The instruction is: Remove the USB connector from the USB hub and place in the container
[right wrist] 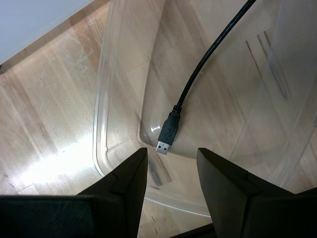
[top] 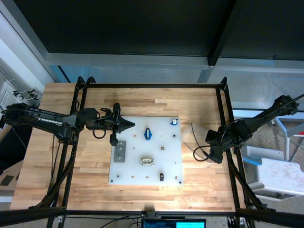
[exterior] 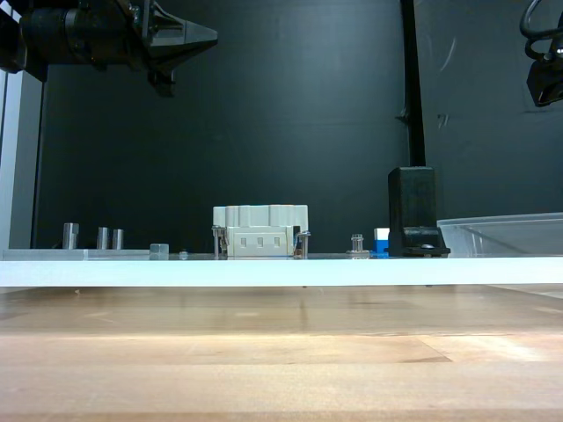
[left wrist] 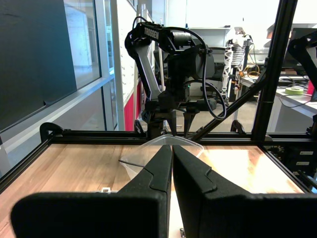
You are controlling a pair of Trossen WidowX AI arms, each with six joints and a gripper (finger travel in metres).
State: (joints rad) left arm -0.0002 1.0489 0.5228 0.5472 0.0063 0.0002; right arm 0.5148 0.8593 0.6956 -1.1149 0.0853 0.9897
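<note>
- The left gripper [left wrist: 172,151] is held above the board's [top: 166,171] left edge, fingers pressed together, nothing gripped.
- The connector [right wrist: 167,130] is seen lying in the container [right wrist: 101,124], its cable running out of view.
- The right gripper [right wrist: 172,151] is held above it, fingers spread, empty.
- Should the cable be draped over the rim or snagged when that gripper is lifted, the connector could be dragged out.

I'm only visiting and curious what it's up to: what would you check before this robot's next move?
1. USB connector lies inside the clear container: ok.
2. Right gripper open above it, holding nothing: ok.
3. All of its cable inside the container: cannot tell, it runs out of view.
4. Left gripper shut, raised over the white board's left side, away from the container: ok.
</note>
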